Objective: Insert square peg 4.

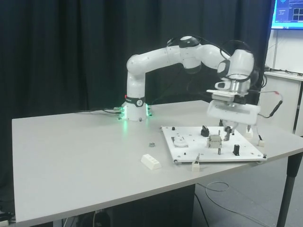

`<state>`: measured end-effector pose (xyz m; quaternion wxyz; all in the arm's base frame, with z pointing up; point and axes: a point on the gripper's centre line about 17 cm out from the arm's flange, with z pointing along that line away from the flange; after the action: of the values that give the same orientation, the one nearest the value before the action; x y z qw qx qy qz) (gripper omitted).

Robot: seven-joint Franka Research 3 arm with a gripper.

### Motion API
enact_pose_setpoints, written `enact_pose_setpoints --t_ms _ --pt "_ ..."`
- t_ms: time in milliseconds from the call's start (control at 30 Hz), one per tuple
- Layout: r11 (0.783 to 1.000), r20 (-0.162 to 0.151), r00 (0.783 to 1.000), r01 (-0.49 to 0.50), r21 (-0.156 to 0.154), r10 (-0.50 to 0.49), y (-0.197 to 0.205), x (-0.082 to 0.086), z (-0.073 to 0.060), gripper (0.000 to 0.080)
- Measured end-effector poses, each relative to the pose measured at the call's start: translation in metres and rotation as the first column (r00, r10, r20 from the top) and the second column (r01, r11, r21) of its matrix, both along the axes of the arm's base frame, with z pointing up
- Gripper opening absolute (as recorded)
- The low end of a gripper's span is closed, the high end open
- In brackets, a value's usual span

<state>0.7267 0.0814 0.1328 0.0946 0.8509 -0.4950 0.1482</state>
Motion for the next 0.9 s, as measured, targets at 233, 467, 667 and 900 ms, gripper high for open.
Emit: enact_pose_setpoints --t_ms 233,467,667,900 --pt "0.995 -0.021 0.995 -0.097 0.001 0.097 0.044 0.006 0.016 0.0095" --pt "0.936 -0.074 0.934 -0.351 -0.025 0.349 0.077 0.016 0.025 0.0095" --pt "0.882 -0.082 0.880 -0.470 -0.027 0.467 0.096 0.023 0.025 0.0095" --pt "0.801 -0.073 0.800 -0.598 -0.011 0.596 0.111 0.033 0.014 0.0095"
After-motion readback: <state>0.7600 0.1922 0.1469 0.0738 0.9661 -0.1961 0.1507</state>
